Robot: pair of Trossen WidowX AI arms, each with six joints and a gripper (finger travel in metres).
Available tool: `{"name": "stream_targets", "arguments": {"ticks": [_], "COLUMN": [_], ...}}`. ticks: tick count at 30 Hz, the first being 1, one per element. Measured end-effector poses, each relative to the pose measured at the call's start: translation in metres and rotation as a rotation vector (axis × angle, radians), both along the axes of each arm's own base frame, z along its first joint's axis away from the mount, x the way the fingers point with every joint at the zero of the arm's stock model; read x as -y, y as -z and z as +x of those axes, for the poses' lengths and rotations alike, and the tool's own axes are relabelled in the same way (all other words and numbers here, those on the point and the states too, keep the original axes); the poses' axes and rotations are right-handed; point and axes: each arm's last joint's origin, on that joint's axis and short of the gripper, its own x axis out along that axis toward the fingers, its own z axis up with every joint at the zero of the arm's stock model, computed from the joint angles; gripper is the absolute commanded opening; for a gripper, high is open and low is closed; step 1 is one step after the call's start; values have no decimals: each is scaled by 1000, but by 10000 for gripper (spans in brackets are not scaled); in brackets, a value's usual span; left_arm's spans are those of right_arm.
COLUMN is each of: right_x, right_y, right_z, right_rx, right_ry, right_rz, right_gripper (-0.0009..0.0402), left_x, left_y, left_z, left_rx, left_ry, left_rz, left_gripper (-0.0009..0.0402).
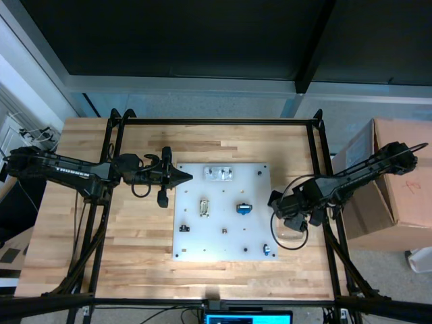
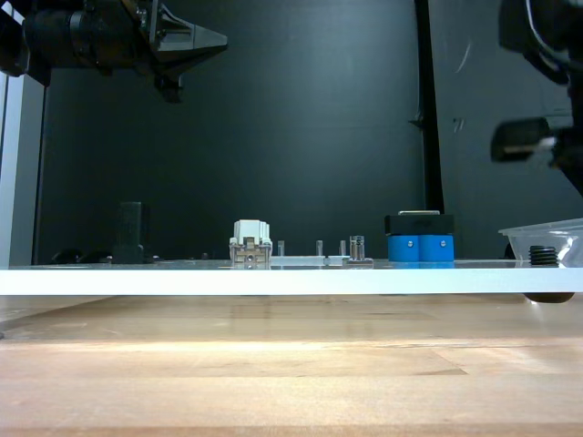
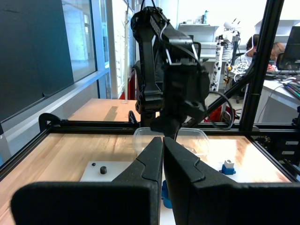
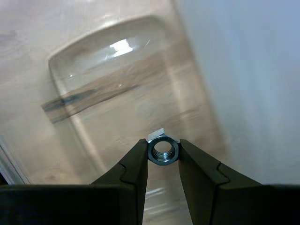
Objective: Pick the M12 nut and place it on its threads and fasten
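the right gripper [image 4: 162, 155] pinches the small silver nut [image 4: 163, 151] between the tips of its 2 fingers [image 4: 136, 165]. the nut's threaded hole faces the wrist camera. the nut hangs over the clear tray [image 4: 89, 56], and i cannot tell how far it is above the tray floor. the table's wood grain shows through that floor, with a bright patch of glare near 1 end.

in the high view the tray lies on the table [image 1: 135, 229] just beside the right edge of the white board [image 1: 209, 246], at about 4 o'clock from the board's middle. the right gripper sits over the tray. in the low view this gripper hangs above the tray's rim.

the black stud [image 2: 544, 257] stands on the board at about 5 o'clock, near its near right edge. its ribs are bare. in the low view it shows in front of the tray wall, so it only seems to sit inside. the nut is apart from it, up in the right gripper.

the left gripper [image 1: 181, 177] is held high over the board's far left corner, at about 10 o'clock, pointing toward 3 o'clock. its 2 fingers are pressed together, tips touching.

a white connector [image 2: 250, 244], a silver post [image 2: 356, 248] and a blue block [image 2: 419, 241] stand on the board. a cardboard box [image 1: 398, 182] sits past the table's right edge at 3 o'clock, and what it holds is hidden.
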Motion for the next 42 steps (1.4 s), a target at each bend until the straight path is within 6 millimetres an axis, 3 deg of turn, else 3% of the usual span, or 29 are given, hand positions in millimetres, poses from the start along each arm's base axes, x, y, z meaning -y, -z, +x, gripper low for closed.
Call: {"name": "stream_targets", "arguments": {"ticks": [11,23,32,42], "right_x": [-26,-70,-89,-107], "right_y": [-27,-29,-23,-11], "right_z": [36,85,120,142], "right_rx": [-26,-20,-23,-22], "right_ry": [-295,-711,-736,-747], "right_rz": [-42,-119,-117,-112], "right_gripper": [0,0,0,0], "left_x": [0,0,0,0], "left_y": [0,0,0,0], "left_z": [0,0,0,0], "left_rx": [0,0,0,0], "left_ry": [0,0,0,0], "left_rz": [0,0,0,0], "left_gripper": [0,0,0,0]}}
